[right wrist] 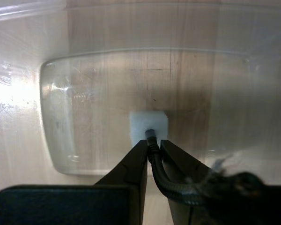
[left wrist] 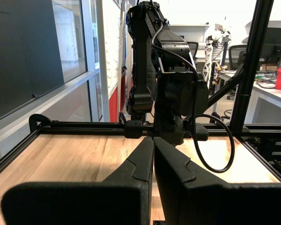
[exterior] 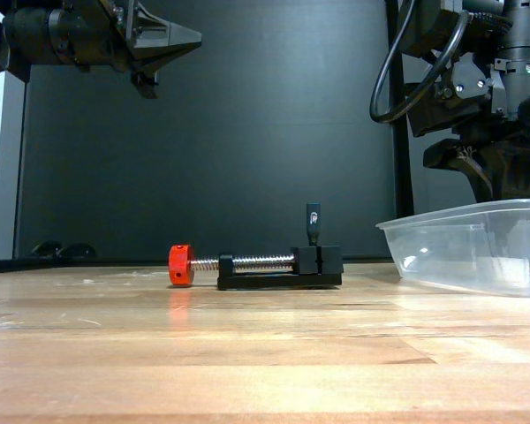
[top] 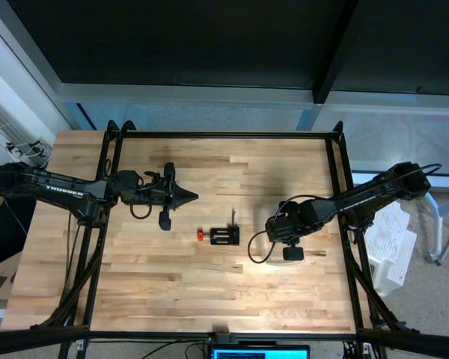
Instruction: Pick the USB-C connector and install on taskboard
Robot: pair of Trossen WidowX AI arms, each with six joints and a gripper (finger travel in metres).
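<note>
Right gripper [right wrist: 153, 146] at tray [exterior: 442, 256], fingers pinching the USB-C connector [right wrist: 151, 135]. Left gripper [left wrist: 153, 140] parked high, fingers closed. Pick looks underway; taskboard [exterior: 278, 269] install not yet done.

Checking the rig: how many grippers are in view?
2. Left gripper, shut, high over the table's left; right gripper over the clear tray, shut on the USB-C connector.

High: over near edge, down on whole table [top: 172, 284]. Low: tabletop level, near taskboard [exterior: 278, 269], shared with high. Left wrist: along left gripper [left wrist: 153, 140], facing right arm [left wrist: 147, 56]. Right wrist: along right gripper [right wrist: 153, 143] clamping USB-C connector [right wrist: 151, 135], close over tray [right wrist: 51, 117].
</note>
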